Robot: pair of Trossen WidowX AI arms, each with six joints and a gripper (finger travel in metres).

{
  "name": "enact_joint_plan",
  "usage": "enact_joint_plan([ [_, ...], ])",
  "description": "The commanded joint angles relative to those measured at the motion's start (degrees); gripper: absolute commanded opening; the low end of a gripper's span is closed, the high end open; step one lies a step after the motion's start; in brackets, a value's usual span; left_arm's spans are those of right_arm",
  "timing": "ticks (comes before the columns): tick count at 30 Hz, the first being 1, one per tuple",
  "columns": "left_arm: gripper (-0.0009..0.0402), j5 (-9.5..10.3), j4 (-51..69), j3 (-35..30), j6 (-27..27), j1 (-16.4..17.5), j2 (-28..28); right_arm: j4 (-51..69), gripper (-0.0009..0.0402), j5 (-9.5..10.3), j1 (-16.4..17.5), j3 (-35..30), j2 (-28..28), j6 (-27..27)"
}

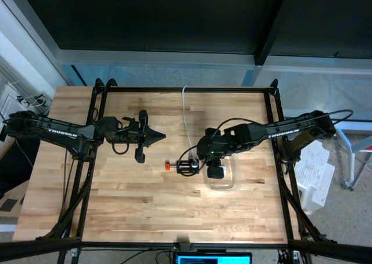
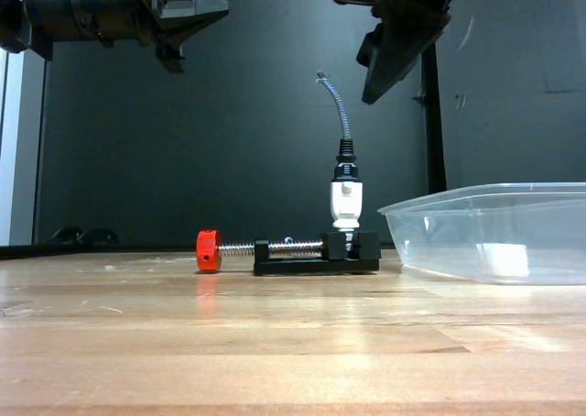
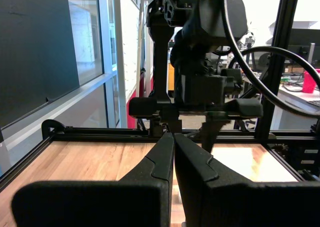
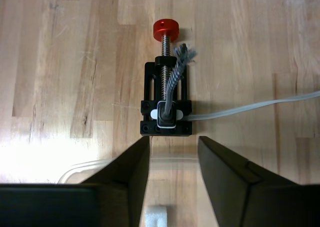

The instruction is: Remove the power plug from the receptacle and place in the container

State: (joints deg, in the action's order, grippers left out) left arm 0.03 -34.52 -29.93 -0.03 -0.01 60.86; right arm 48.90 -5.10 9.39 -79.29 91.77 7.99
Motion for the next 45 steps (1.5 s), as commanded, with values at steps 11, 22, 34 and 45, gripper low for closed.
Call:
enact_joint_plan([
  [11, 0.0, 0.0, 0.0, 0.0, 0.0, 0.0, 0.0, 3.8, 0.0231, -0.46, 0.2, -5.7, 9.7, 0.5],
  [22, 0.0, 0.0, 0.0, 0.0, 0.0, 0.0, 0.0, 3.3, 0.0234, -1.36, 0.4, -6.7, 14.7, 0.7],
  [34, 0.0, 0.0, 0.0, 0.0, 0.0, 0.0, 0.0, 2.4, 0.022, -1.36, 0.3, -8.0, 17.2, 0.6],
  [45, 0.0, 0.0, 0.0, 0.0, 0.0, 0.0, 0.0, 2.3, 0.0175, -1.55, 0.2, -8.1, 17.2, 0.5],
])
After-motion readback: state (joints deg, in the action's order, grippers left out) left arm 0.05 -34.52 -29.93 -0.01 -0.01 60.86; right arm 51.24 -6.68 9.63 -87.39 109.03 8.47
